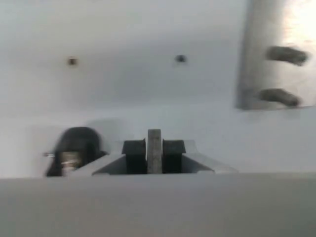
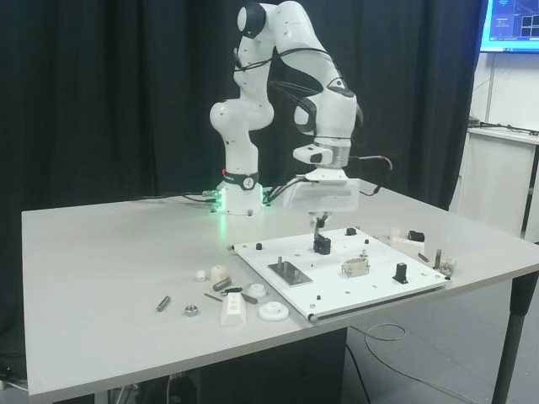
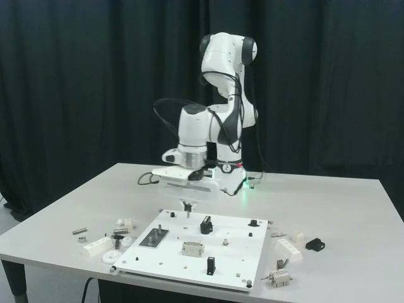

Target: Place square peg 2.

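Observation:
In the wrist view my gripper [image 1: 154,157] is shut on a thin grey square peg [image 1: 154,140], held upright between the two black pads [image 1: 134,154]. From the room views the gripper [image 2: 320,220] [image 3: 187,206] hangs a little above the back part of the white board [image 2: 379,290] [image 3: 233,262]. A grey metal plate [image 1: 256,54] [image 2: 289,271] [image 3: 153,237] with two short pegs standing in it lies on the board, apart from the gripper. A black block [image 1: 76,148] [image 2: 322,245] [image 3: 206,225] stands on the board close beside the held peg.
A grey connector [image 2: 354,268] and a small black clip [image 2: 401,272] also sit on the board. Loose white parts [image 2: 232,311], a nut and pins lie on the table beside the board. More white and black parts [image 3: 314,244] lie off its other side.

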Controlling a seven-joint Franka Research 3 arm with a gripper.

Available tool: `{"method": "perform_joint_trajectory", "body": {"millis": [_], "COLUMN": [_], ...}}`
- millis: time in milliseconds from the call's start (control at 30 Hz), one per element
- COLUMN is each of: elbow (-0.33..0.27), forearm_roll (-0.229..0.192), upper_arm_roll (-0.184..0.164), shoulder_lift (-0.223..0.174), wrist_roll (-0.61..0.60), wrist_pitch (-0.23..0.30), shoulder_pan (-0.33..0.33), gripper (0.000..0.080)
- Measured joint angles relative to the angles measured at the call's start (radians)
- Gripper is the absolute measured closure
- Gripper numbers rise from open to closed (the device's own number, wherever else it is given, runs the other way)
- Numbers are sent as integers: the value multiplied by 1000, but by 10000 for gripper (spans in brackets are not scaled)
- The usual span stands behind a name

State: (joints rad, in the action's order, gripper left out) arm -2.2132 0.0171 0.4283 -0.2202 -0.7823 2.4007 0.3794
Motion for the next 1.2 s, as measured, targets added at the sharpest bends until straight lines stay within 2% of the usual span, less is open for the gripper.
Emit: {"method": "perform_joint_trajectory", "body": {"millis": [367, 733, 1200], "elbow": [40, 49, 50], "forearm_roll": [12, 12, 12], "upper_arm_roll": [26, 29, 45], "shoulder_lift": [9, 5, -29], "wrist_roll": [127, 256, 380], "wrist_pitch": [-31, -31, 28], "shoulder_pan": [-96, -198, -292], "gripper": [736, 736, 736]}}
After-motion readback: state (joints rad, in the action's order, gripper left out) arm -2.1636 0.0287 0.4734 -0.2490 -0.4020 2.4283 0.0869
